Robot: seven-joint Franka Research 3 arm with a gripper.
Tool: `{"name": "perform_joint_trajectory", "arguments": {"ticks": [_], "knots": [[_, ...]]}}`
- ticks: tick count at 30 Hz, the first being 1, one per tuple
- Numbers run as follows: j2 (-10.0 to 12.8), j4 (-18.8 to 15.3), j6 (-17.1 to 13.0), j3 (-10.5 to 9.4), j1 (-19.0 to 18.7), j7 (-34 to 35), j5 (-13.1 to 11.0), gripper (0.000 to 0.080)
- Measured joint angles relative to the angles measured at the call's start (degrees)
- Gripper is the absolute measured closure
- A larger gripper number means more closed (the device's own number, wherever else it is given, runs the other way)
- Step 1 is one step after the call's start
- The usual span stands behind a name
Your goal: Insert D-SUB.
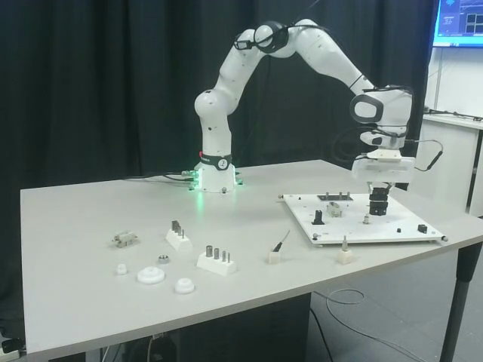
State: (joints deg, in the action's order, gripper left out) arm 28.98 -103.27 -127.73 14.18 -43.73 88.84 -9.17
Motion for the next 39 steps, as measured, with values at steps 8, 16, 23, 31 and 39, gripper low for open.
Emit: {"name": "perform_joint_trajectory", "arguments": {"ticks": [8,16,23,31,39], "knots": [[0.0,-0.1,-0.3,-0.01,-0.1,0.0,-0.2,0.0416],[0.0,-0.2,-1.0,-0.11,-0.3,0.0,-0.5,0.0416],[0.0,-0.3,-1.2,-0.13,-0.4,-0.5,-0.5,0.0416],[0.0,-0.3,-1.4,-0.11,-0.4,-2.0,-0.5,0.0416],[0.0,-0.3,-1.4,-0.08,-0.4,-2.4,-0.5,0.0416]]}}
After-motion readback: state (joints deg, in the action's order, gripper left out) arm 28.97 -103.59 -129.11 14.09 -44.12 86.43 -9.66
